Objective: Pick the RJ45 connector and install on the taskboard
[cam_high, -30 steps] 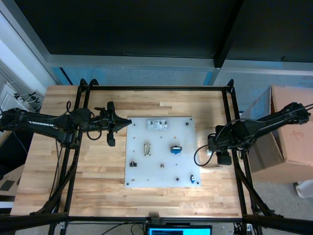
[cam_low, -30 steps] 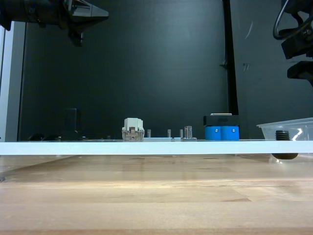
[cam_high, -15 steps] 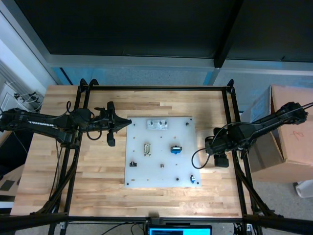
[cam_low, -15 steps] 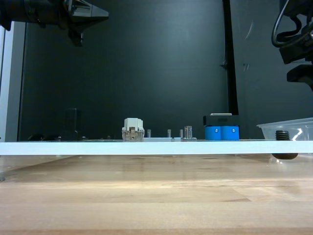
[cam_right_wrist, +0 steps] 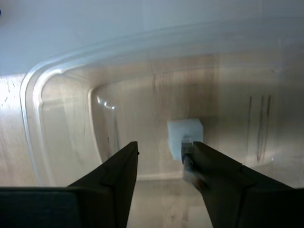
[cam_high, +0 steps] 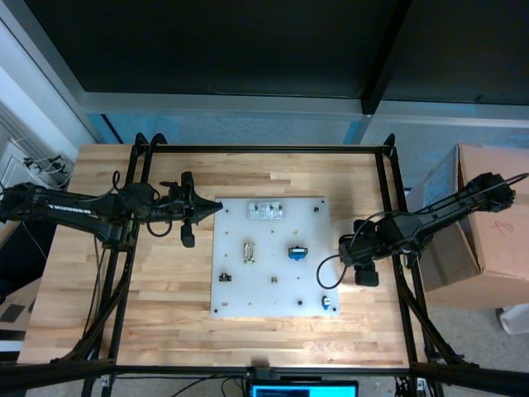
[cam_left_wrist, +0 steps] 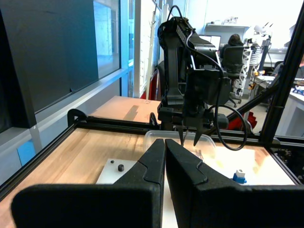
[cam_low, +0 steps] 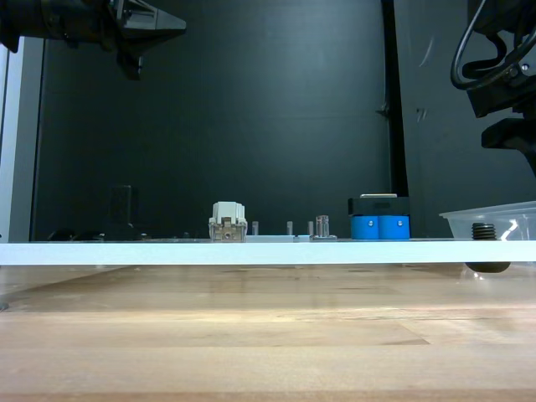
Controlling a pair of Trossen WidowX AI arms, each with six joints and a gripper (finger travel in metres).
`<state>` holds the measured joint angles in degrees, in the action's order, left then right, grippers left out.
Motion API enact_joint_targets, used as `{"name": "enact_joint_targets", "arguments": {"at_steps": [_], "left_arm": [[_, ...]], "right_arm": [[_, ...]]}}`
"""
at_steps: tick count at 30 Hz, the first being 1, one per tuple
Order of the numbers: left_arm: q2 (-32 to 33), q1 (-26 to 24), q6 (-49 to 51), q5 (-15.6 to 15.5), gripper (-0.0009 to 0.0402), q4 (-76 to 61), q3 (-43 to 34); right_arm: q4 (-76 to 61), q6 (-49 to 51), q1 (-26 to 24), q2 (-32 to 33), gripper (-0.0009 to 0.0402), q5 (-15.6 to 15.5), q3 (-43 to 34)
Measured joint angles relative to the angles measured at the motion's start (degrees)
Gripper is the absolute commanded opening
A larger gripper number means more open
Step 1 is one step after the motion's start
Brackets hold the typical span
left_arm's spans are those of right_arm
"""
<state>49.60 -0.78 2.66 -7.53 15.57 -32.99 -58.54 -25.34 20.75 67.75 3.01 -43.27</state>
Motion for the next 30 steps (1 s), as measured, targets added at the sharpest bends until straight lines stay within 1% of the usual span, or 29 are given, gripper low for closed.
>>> {"name": "enact_joint_targets", "arguments": {"at_steps": [10,15,18,22,30], "left_arm": [[0.0,0.0,0.0,0.0,0.0,-0.2,0.0],[0.0,0.0,0.0,0.0,0.0,-0.2,0.0],[0.0,0.0,0.0,0.0,0.0,-0.2,0.0],[0.0,0.0,0.0,0.0,0.0,-0.2,0.0],[0.0,0.0,0.0,0.0,0.0,-0.2,0.0]], "right_arm": [[3.9,-0.8,0.1,3.7,0.0054,0.0,0.0],[5.6,-0.9,0.2,4.8,-0.0005,0.0,0.0],[5.9,-1.0,0.2,4.9,0.0006,0.0,0.0],[5.9,-1.4,0.3,4.9,-0.0002,0.0,0.0],[5.9,-1.3,0.4,4.9,0.0,0.0,0.0]]}}
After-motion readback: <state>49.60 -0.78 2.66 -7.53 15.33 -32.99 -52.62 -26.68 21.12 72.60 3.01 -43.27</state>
